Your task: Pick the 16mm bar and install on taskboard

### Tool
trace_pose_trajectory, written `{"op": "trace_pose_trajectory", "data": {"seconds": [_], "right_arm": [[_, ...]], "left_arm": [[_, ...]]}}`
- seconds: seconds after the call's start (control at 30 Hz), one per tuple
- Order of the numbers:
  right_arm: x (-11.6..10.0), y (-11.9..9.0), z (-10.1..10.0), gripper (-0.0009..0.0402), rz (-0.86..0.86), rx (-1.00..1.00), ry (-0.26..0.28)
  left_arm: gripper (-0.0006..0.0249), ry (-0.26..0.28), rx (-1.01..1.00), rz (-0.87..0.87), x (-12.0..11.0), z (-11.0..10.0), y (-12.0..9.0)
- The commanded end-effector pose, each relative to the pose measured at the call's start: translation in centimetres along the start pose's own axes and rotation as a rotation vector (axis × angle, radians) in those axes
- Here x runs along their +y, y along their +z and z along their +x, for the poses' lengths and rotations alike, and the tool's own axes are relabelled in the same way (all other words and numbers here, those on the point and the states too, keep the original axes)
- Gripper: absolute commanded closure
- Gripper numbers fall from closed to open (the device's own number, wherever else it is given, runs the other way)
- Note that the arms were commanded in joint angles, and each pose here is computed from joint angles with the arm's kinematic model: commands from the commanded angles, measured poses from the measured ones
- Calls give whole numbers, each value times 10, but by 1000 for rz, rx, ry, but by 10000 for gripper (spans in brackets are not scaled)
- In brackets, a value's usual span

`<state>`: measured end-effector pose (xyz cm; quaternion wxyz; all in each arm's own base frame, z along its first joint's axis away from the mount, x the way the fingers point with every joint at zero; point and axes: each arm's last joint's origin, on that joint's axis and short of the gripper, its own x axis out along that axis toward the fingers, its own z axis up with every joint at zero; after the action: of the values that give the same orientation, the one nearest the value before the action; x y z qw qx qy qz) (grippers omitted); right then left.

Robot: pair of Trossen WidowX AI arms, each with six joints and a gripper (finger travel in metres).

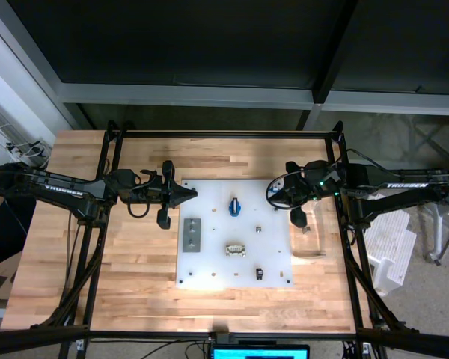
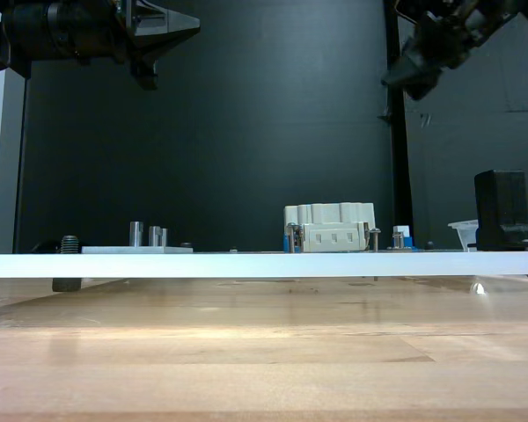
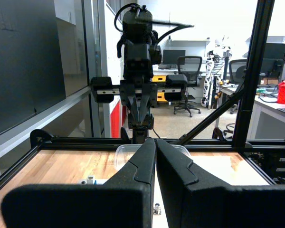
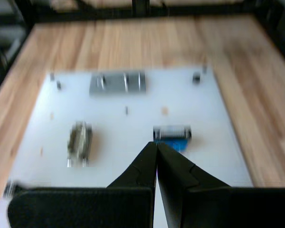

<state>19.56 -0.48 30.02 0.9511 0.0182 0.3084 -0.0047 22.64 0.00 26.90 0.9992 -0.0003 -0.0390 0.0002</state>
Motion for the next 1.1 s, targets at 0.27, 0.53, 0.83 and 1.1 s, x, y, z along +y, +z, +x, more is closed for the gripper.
{"op": "trace_pose_trajectory", "data": {"seconds": [0.27, 0.53, 0.83, 1.1], "right_arm": [[2, -18, -16, 359, 10, 306, -4], [5, -37, -27, 325, -43, 537, 11], [8, -46, -31, 244, -97, 641, 35], [17, -56, -23, 161, -103, 706, 0]], "left_arm": [[243, 0, 0, 0, 0, 0, 0], [243, 0, 0, 0, 0, 0, 0], [243, 0, 0, 0, 0, 0, 0], [243, 0, 0, 0, 0, 0, 0]]}}
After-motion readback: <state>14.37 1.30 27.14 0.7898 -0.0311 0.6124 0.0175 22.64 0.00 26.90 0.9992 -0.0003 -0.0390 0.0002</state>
